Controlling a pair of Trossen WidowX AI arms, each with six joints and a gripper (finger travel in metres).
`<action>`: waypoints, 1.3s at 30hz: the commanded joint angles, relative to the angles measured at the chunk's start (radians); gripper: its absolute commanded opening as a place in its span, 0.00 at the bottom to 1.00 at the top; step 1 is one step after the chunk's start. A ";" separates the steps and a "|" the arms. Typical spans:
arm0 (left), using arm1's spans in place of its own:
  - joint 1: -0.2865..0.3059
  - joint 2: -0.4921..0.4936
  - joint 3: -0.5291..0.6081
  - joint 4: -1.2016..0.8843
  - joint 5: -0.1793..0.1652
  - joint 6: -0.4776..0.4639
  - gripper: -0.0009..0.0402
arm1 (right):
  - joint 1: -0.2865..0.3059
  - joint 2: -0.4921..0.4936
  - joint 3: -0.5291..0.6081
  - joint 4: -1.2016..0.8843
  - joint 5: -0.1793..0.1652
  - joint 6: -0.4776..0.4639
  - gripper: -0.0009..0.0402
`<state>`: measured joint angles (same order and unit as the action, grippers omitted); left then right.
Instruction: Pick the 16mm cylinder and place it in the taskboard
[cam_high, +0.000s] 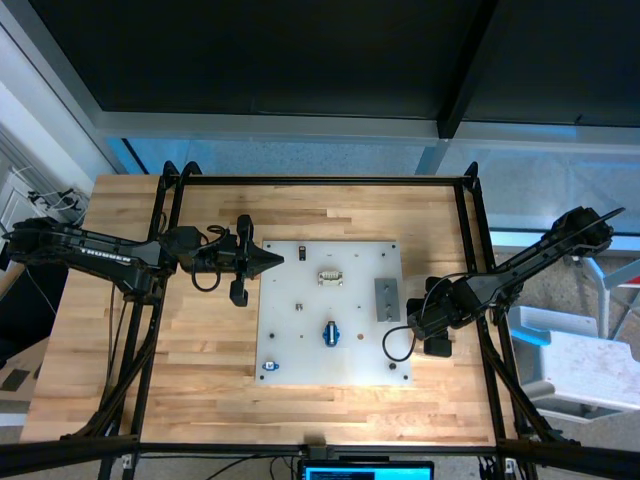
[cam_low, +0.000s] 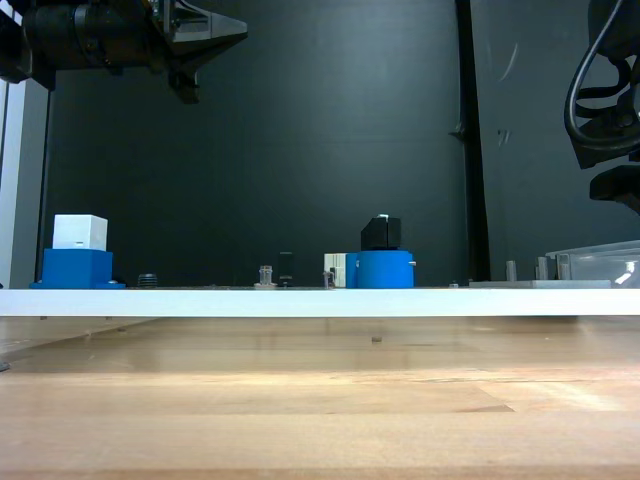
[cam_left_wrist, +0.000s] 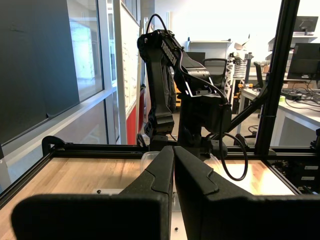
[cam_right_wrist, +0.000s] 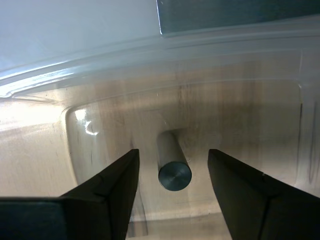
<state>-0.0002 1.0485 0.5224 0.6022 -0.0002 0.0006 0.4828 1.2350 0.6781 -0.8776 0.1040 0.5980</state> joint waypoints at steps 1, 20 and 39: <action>0.000 0.000 0.000 0.000 0.000 0.000 0.02 | 0.001 0.000 0.000 0.000 -0.001 0.000 0.41; 0.000 0.000 0.000 0.000 0.000 0.000 0.02 | 0.002 0.000 0.000 0.005 -0.018 -0.001 0.18; 0.000 0.000 0.000 0.000 0.000 0.000 0.02 | 0.002 -0.005 0.019 -0.016 -0.021 -0.001 0.09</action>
<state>-0.0002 1.0485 0.5228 0.6022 -0.0002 0.0006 0.4847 1.2331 0.6876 -0.8837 0.0837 0.5972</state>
